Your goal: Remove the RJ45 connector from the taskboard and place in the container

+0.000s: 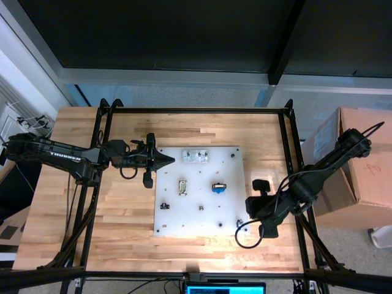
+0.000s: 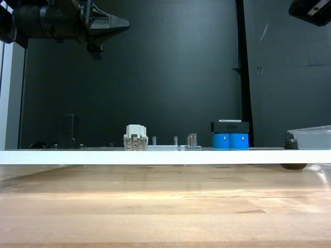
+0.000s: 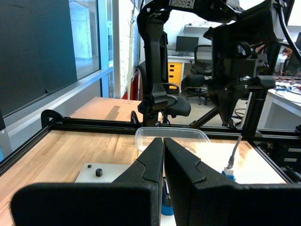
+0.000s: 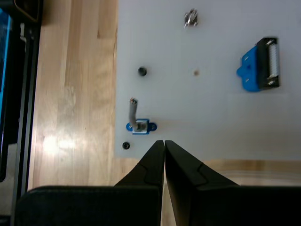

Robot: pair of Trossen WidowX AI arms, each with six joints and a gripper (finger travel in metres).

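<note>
One wooden table [image 1: 122, 233] carries everything. Two arms reach in over it, the left arm [image 1: 55, 156] from 9 o'clock and the right arm [image 1: 331, 159] from 3 o'clock. One white board [image 1: 184, 214] lies at the table's middle. One cardboard box [image 1: 361, 165] stands off the table at 3 o'clock.

One clear container [image 2: 313, 135] sits on the table just beside the board's 3 o'clock edge. The RJ45 is not in it.

The left claw [image 3: 163, 139] has its two fingers pressed together, tip to tip, with nothing between them. It hangs well above the board at about 10 o'clock, pointing toward 3 o'clock. The right claw [image 4: 164, 141] likewise has its fingers together and grips nothing. It points down near the board's edge at about 4 o'clock, close to the RJ45 but apart from it.

The board bears one clear block [image 1: 196, 157] at 12 o'clock, one blue plug [image 1: 218, 187] just toward 3 o'clock of centre and one grey plug [image 1: 182, 187] just toward 9 o'clock.

The one RJ45 [image 4: 140, 125] sits in its blue seat on the board at about 4 o'clock, with a short grey stub rising from it. How deep it sits I cannot tell. Neither claw touches it.
</note>
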